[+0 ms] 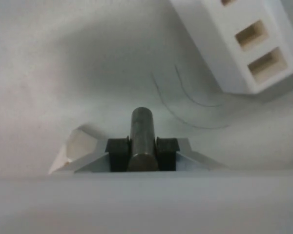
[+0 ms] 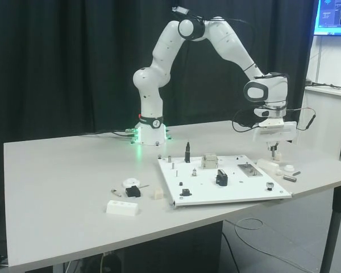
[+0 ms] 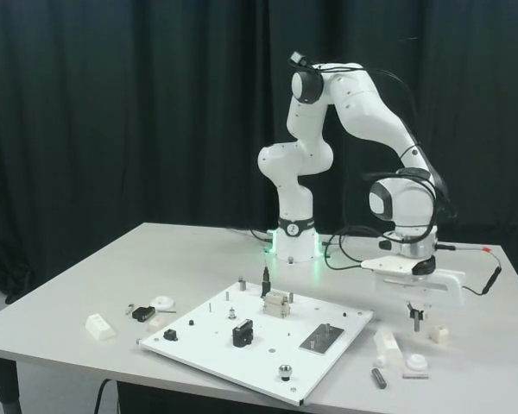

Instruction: Place round peg 3.

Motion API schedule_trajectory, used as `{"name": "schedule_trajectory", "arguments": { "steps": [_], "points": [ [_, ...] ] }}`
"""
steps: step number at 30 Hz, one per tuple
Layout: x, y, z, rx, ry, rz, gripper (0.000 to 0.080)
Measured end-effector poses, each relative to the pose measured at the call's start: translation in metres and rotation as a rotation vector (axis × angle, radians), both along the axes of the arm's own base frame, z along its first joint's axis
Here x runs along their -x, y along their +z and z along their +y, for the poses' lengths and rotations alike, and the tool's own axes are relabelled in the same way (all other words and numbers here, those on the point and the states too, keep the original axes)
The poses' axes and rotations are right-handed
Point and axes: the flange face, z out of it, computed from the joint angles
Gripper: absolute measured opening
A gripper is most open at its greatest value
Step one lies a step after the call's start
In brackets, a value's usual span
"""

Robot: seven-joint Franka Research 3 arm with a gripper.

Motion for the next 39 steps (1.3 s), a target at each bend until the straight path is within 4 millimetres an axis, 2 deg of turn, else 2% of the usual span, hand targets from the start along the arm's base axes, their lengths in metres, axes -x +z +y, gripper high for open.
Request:
{"name": "schedule_trajectory", "arguments": {
  "steps": [24,35,36,39],
  "points": [
    [-0.004,-0.025,0.020,0.035,-0.004,0.006,0.0113],
    [-0.009,-0.020,0.024,0.058,-0.001,0.017,0.0113],
    [-0.009,-0.018,0.024,0.061,-0.001,0.019,0.0628],
    [-0.012,-0.014,0.026,0.066,-0.003,0.022,0.0628]
  ]
}}
